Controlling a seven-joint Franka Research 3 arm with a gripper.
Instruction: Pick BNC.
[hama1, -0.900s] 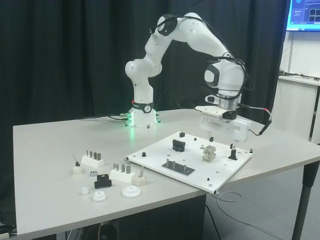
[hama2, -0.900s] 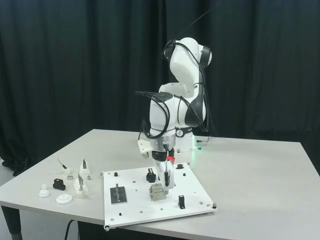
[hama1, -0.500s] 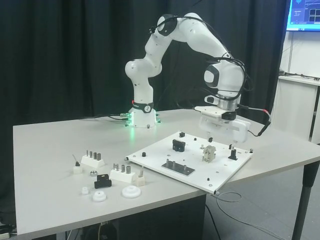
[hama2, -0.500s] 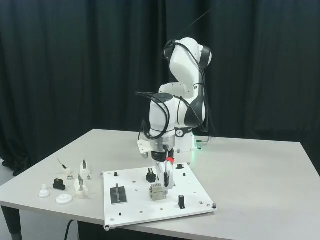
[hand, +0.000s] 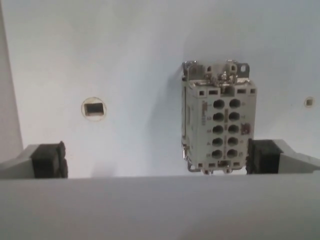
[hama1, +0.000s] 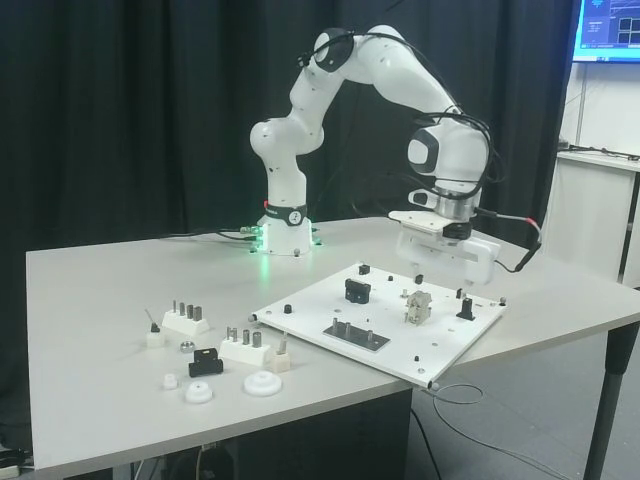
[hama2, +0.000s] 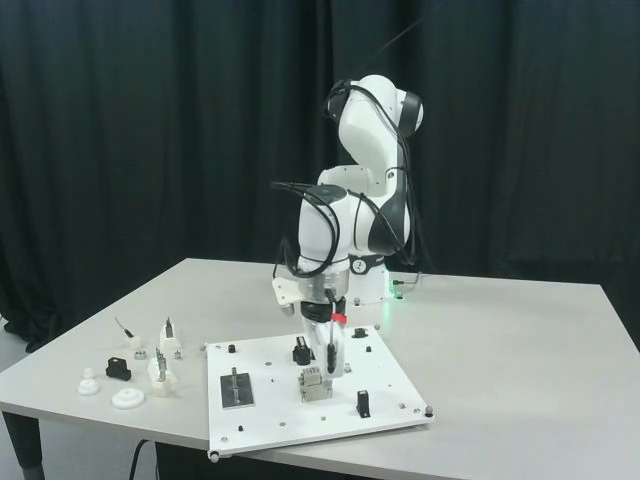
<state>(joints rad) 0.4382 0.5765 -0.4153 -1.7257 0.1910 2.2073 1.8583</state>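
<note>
Hard to pick out the BNC for sure among the parts here. Right under the gripper (hand: 155, 160): a connector block (hand: 219, 131) with two rows of round holes and metal clips at one end, standing on the white board (hand: 140, 55). Sits between the two black fingertips (hand: 48, 160), just beside one and well apart from the other. Jaws spread wide, pinching nothing, hanging above the board. Near the block, a small ringed hole (hand: 94, 108) in the board. Also on that board, seen from the room: a black block (hama1: 357, 290), a black upright part (hama1: 466, 307) near the far edge, a grey plate with short pegs (hama1: 355, 335) and a small black knob (hama1: 364, 268). Off the board, on the grey table (hama1: 100, 290): a white holder with grey pegs standing in it (hama1: 186, 318), a second one like it (hama1: 246, 345), a small black piece (hama1: 204, 362) and a white round disc (hama1: 262, 383). Behind, the white arm (hama1: 370, 60), with green light at its base (hama1: 262, 235).
</note>
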